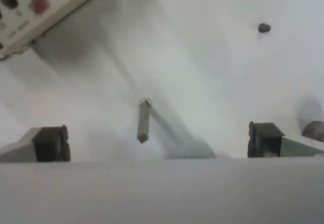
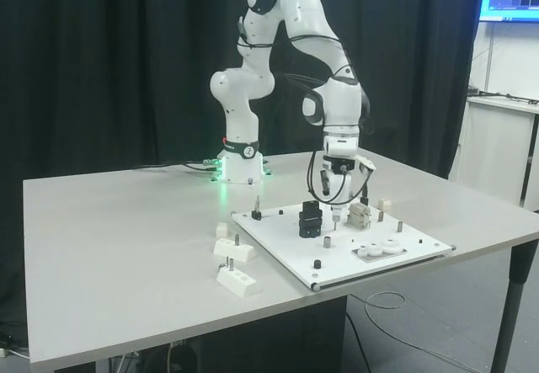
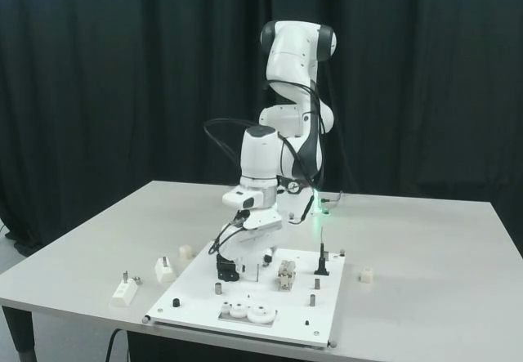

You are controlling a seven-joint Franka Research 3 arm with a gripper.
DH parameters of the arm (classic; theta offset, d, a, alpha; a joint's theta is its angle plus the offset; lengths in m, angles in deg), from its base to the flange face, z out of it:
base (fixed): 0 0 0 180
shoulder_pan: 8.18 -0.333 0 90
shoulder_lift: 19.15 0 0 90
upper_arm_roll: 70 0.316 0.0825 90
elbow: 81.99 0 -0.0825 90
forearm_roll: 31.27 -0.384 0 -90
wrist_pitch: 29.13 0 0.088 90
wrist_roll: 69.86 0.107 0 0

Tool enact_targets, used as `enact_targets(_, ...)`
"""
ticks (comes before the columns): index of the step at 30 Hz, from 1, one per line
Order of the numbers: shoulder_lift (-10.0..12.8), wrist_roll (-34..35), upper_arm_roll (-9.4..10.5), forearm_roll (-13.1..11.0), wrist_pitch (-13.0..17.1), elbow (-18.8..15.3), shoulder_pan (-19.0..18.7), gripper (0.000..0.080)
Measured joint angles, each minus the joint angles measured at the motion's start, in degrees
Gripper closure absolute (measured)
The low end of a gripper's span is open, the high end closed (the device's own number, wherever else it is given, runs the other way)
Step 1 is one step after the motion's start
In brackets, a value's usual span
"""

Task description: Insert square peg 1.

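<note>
A thin grey square peg [image 1: 143, 123] stands upright on the white board [image 1: 202, 72], and its lower end seems to sit in the board. My gripper [image 1: 157, 142] hangs just above it, open, with the black pads [image 1: 50, 143] far apart on either side and not touching the peg. In the first room view the gripper [image 2: 336, 207] is over the middle of the board [image 2: 278, 242], with the peg [image 2: 334, 221] below it. From the second room view the gripper [image 2: 336, 207] appears low over the board [image 3: 196, 301].
Beside the gripper stand a black block [image 2: 310, 220] and a grey connector box [image 2: 360, 215]. White gears [image 2: 379, 249] lie near the board's front edge. Two white holders [image 2: 234, 249] rest on the table beside the board. A small black stud [image 1: 264, 28] is on the board.
</note>
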Motion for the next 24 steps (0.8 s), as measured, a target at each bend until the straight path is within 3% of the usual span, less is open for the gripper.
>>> enact_targets(11,-2.73,0.0,0.0,0.0,-4.75,0.18,-0.01,0.0005)
enact_targets(24,-3.4,0.01,0.3,0.0,-8.9,-0.08,-0.63,0.0003)
